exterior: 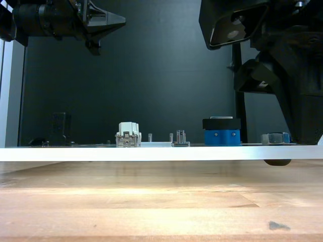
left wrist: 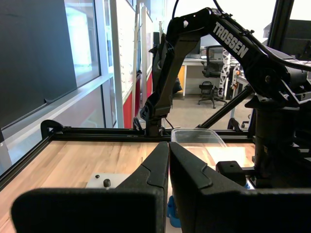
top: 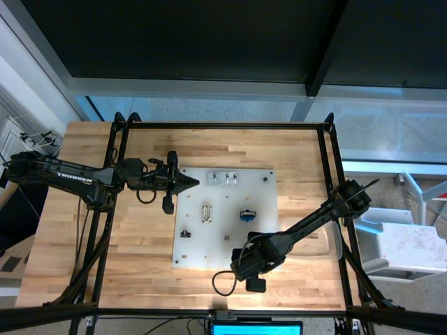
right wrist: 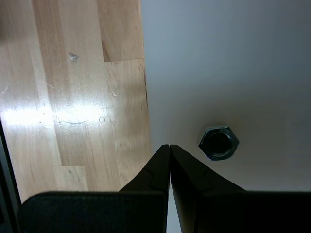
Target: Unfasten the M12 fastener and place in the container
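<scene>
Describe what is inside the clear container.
Nothing shows inside the container; the right arm covers part of it. The silver nut sits on the white board beside the shut right gripper. The left gripper hovers shut over the board's left edge.

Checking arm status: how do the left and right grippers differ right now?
The left gripper hangs high and level over the board's far left edge; the right gripper points down at the board's near edge. The nut lies beside the right gripper, none near the left gripper. Both have jaws shut, empty.
</scene>
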Controlling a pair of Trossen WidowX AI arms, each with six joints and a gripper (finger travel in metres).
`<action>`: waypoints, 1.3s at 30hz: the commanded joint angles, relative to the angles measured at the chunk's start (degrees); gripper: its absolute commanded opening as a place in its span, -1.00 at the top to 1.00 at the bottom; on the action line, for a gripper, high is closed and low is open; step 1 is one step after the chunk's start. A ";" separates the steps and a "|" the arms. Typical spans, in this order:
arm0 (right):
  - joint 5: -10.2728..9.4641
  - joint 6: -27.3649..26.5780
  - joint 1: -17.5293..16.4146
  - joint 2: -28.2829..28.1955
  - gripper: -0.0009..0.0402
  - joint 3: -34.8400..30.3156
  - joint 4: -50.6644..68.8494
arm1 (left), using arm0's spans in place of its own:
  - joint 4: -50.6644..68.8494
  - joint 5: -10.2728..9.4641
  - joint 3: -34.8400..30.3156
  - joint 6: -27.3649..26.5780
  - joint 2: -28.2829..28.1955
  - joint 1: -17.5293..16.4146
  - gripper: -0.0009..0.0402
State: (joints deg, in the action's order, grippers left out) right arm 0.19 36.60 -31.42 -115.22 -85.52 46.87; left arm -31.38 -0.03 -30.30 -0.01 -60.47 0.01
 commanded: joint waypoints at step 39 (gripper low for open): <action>-2.47 0.04 0.17 1.31 0.96 -0.42 1.86 | -0.02 0.02 -0.02 0.00 0.00 0.00 0.96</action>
State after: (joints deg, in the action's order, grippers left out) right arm -2.52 36.60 -31.22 -113.65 -86.21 48.88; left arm -31.38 -0.05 -30.30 -0.01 -60.47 0.01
